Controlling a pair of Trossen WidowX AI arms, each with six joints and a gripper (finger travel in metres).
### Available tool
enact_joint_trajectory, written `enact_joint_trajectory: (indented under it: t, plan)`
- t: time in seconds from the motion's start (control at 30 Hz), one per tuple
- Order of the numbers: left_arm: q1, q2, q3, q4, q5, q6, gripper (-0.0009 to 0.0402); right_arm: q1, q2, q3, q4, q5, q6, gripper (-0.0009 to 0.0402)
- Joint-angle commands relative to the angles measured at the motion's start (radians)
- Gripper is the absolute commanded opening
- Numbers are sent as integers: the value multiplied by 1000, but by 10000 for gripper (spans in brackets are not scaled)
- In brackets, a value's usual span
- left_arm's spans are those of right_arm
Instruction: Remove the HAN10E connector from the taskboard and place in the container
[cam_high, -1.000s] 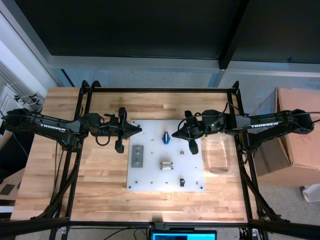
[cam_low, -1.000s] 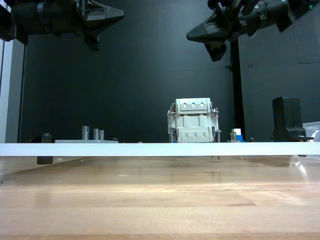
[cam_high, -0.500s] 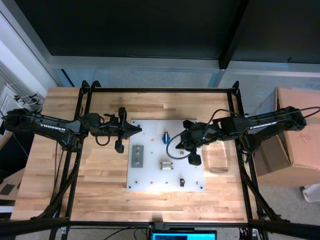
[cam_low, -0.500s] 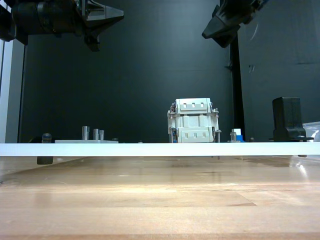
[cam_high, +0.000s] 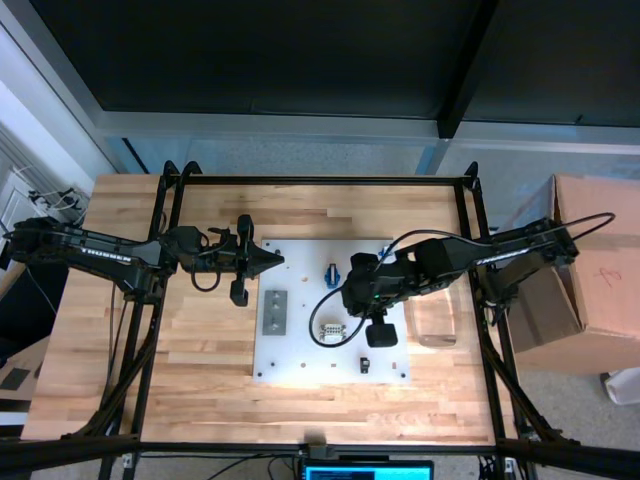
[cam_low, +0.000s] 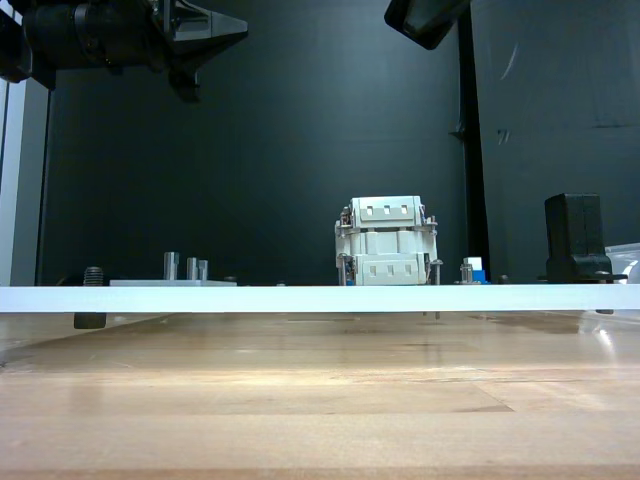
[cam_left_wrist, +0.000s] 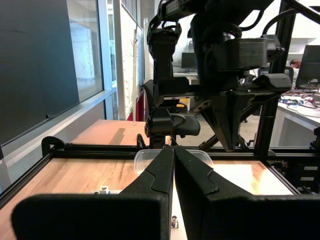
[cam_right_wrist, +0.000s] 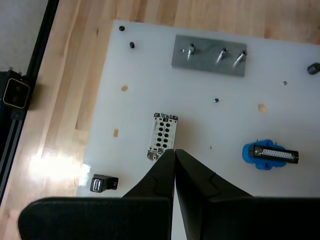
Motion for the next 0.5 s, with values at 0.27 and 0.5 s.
enact_joint_trajectory:
  t: [0.27, 0.5]
  plan:
    - [0, 0, 0, 0, 0, 0, 0, 2, 130, 178, -148, 0, 2, 14]
    - [0, 0, 0, 0, 0, 0, 0, 3, 188, 230, -195, 1, 4, 56]
